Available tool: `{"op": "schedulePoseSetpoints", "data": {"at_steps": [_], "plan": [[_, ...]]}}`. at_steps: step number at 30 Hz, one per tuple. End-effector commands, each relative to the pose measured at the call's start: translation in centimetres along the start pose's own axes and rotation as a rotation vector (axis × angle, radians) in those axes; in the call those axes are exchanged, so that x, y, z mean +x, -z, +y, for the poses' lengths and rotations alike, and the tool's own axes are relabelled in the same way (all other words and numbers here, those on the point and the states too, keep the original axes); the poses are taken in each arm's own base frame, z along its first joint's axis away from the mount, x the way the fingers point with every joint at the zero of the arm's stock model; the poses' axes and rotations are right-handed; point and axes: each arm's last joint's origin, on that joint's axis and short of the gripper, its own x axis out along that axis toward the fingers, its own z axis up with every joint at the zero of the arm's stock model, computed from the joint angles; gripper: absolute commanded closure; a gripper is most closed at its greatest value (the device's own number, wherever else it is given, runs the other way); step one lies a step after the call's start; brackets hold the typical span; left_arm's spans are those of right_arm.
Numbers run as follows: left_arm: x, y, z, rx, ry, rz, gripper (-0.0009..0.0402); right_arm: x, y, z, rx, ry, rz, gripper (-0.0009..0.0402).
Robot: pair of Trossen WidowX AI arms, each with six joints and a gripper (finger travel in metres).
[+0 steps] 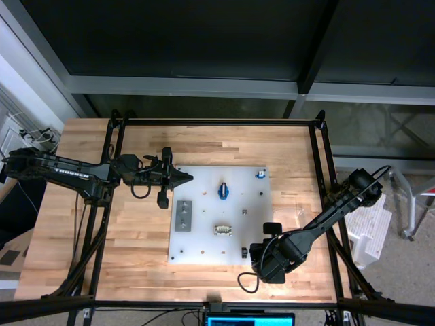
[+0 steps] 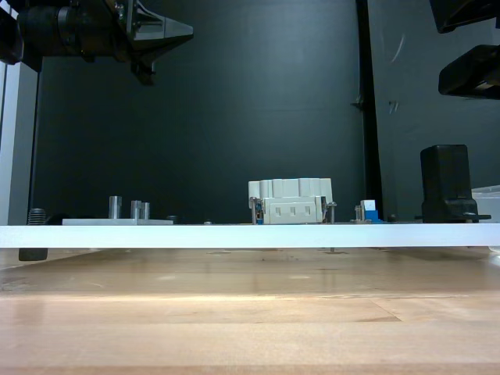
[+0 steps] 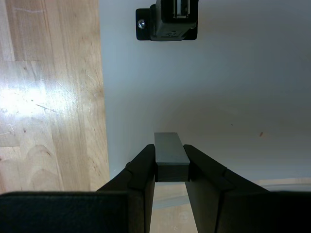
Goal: Pick the 16mm bar and install on taskboard
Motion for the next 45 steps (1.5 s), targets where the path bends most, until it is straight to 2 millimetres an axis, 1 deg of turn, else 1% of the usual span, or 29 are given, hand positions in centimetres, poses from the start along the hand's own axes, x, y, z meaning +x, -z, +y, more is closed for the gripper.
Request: {"op": "schedulePoseSetpoints", "data": {"at_steps": [1, 10, 18, 38, 41, 45], "plan": [[0.0, 0.0, 0.0, 0.0, 0.0, 0.0, 0.0393, 0.0, 0.0, 0.0, 0.001, -0.003, -0.004, 0.0386], [0.0, 0.0, 0.0, 0.0, 0.0, 0.0, 0.0393, 0.4, 0.1, 0.0, 0.003, -0.005, -0.005, 0.0386], [0.0, 0.0, 0.0, 0.0, 0.0, 0.0, 0.0393, 1.4, 0.4, -0.1, 0.005, -0.012, -0.014, 0.0386], [0.0, 0.0, 0.0, 0.0, 0.0, 0.0, 0.0393, 1.6, 0.5, -0.2, 0.009, -0.008, -0.012, 0.0386], [0.0, 0.0, 0.0, 0.0, 0.0, 0.0, 0.0393, 1.5, 0.5, -0.3, 0.009, -0.01, -0.015, 0.0374], [0.0, 0.0, 0.0, 0.0, 0.0, 0.0, 0.0393, 1.4, 0.5, -0.3, 0.009, -0.011, -0.017, 0.034]]}}
